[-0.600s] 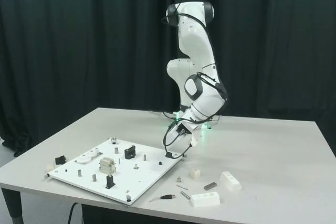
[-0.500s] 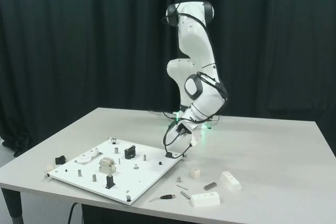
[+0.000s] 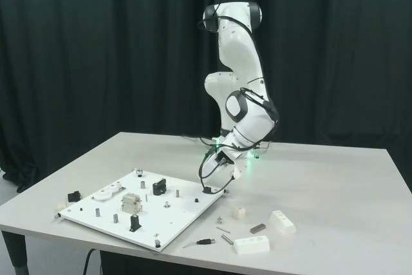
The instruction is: Place Ethernet.
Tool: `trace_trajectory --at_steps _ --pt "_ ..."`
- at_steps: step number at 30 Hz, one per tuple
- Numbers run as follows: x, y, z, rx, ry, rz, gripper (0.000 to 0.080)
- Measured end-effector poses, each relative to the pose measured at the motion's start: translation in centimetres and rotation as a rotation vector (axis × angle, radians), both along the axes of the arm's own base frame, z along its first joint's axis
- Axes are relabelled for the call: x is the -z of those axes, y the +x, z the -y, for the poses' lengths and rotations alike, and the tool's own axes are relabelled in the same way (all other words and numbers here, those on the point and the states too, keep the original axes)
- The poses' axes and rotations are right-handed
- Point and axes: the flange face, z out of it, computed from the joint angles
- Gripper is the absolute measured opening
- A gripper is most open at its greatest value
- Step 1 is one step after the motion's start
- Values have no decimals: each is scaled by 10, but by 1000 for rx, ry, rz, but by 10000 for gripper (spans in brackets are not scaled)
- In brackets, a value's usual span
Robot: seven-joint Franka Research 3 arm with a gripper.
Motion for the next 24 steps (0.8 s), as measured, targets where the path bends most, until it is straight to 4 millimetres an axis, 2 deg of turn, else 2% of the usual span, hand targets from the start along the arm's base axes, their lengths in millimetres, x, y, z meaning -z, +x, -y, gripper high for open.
trace_trajectory --at_steps 24 --pt "-4 6 4 4 6 7 78"
